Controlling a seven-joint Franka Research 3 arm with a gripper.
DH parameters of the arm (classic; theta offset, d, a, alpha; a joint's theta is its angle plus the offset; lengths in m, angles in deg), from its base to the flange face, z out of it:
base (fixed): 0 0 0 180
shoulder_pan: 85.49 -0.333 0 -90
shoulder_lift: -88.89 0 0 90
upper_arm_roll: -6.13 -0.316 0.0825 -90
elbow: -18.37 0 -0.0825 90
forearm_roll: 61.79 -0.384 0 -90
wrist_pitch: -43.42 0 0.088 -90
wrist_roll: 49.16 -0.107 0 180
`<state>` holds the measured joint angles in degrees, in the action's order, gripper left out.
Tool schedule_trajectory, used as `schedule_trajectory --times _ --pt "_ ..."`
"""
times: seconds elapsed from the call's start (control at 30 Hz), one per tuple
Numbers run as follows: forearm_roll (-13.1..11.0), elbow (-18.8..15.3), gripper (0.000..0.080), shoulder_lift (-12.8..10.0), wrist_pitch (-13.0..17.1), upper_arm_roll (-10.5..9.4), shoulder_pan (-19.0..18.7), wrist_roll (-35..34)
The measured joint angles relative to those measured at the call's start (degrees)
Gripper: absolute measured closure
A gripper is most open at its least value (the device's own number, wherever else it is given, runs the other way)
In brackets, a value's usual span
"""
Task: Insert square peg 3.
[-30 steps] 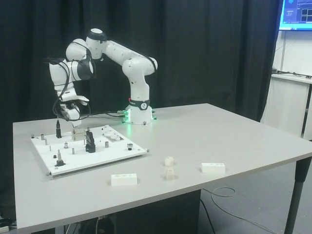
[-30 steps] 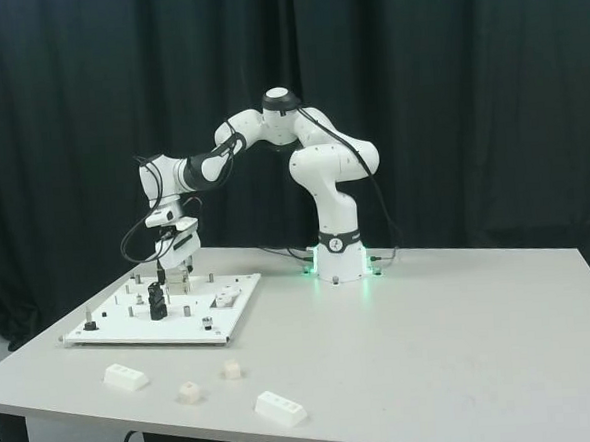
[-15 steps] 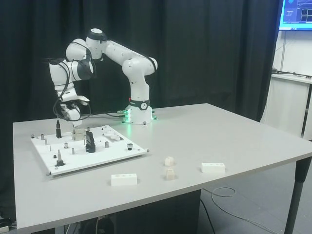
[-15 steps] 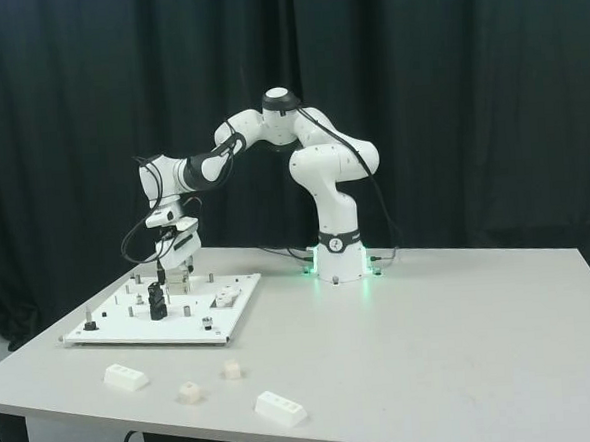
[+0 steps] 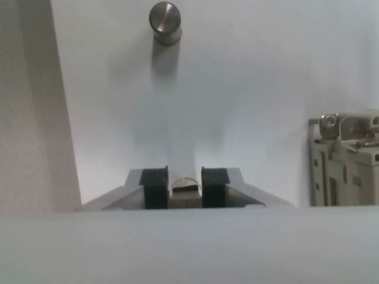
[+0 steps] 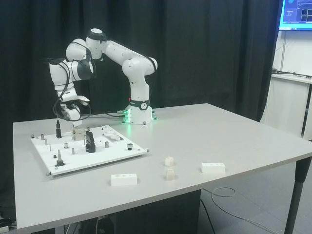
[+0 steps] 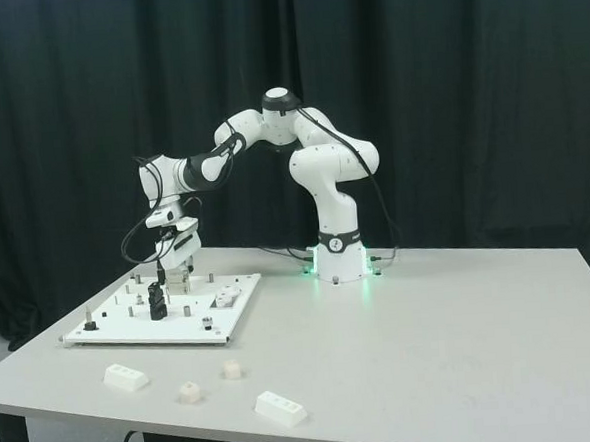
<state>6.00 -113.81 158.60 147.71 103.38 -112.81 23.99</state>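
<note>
Clamped between the black fingertip pads (image 5: 155, 186) of the gripper (image 5: 185, 188): a small metallic peg (image 5: 184, 184), only its pale top edge showing in the wrist view, shape not clear enough to call square. Held just above the white assembly board (image 6: 105, 156), near a grey latch-like fixture (image 5: 346, 160) and well apart from a round metal pin (image 5: 165, 19) standing upright on the board. From the room views, gripper (image 7: 175, 256) poised low over the board's rear part, beside a black upright fixture (image 7: 157, 300).

Board lying flat at one end of the grey table (image 6: 234, 139), studded with short pins and posts. Off the board, near the table's front edge: two white rectangular blocks (image 6: 124, 179) (image 6: 213, 167) and two small white pieces (image 6: 169, 168) close together. Green glow at the base of the white arm (image 7: 338, 263). Black curtains behind; part of a lit screen (image 6: 295, 14) high in one corner, writing unreadable. No readable labels elsewhere.
</note>
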Motion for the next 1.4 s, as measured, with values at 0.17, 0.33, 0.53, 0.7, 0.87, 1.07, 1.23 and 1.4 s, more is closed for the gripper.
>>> schedule_trajectory --times 0.17,0.33,0.53,0.7,0.87,1.07,1.23,1.4 --pt "0.0 0.0 0.0689 0.0 -0.1 0.00 0.0 0.2" --pt "0.1 0.1 0.0689 0.0 -0.3 -0.01 -0.1 1.3" --pt "0.1 0.2 0.0689 0.0 -0.6 -0.04 -0.3 2.1" --pt "0.1 0.4 0.0689 0.0 -1.0 -0.08 -0.5 3.6" --pt "0.1 0.6 0.0689 0.0 -1.5 -0.10 -0.8 4.9" --pt "0.1 0.9 0.0689 0.0 -2.2 -0.12 -1.3 5.5" --pt "0.1 1.2 0.0689 0.0 -2.9 -0.15 -1.9 5.8" --pt "0.1 1.4 0.0689 0.0 -3.5 -0.14 -2.4 5.9"
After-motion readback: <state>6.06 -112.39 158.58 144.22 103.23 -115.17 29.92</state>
